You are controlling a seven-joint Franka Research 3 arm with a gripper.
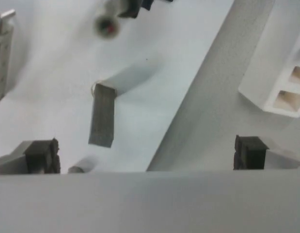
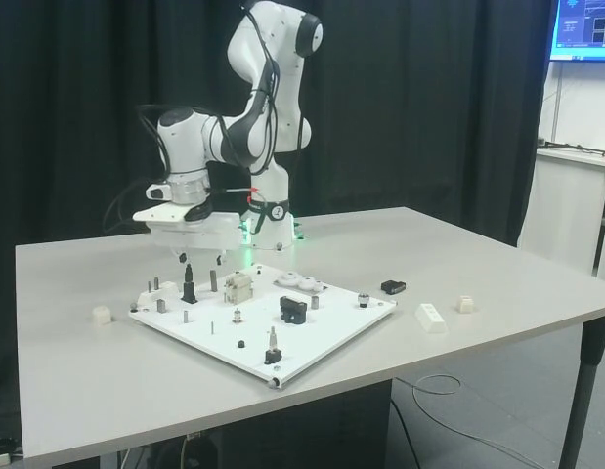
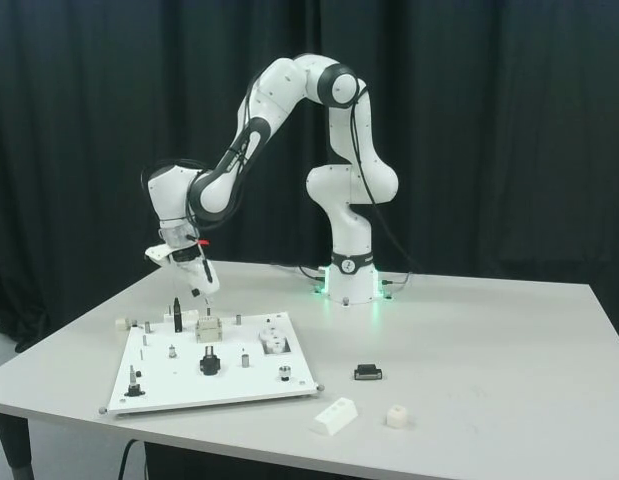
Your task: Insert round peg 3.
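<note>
My gripper hangs above the far left part of the white board, fingers spread wide apart and holding nothing; the two black fingertips show well apart in the wrist view. Between them, on the board below, stands a grey peg, a short post with its long axis upright, base on the board and top end towards my camera. Whether it is round peg 3 I cannot tell. Just beside my one fingertip another small grey stub peeks up from the board.

In the first room view the nearest things on the board are a black-based upright part at the front corner, then a black block, then a white-grey connector block. Off the board on the grey table lie a white block, a small white cube and a black part.

My arm rises from its base at the table's back, arches high, then folds down and out to the board, wrist tilted with the hand pointing down.
</note>
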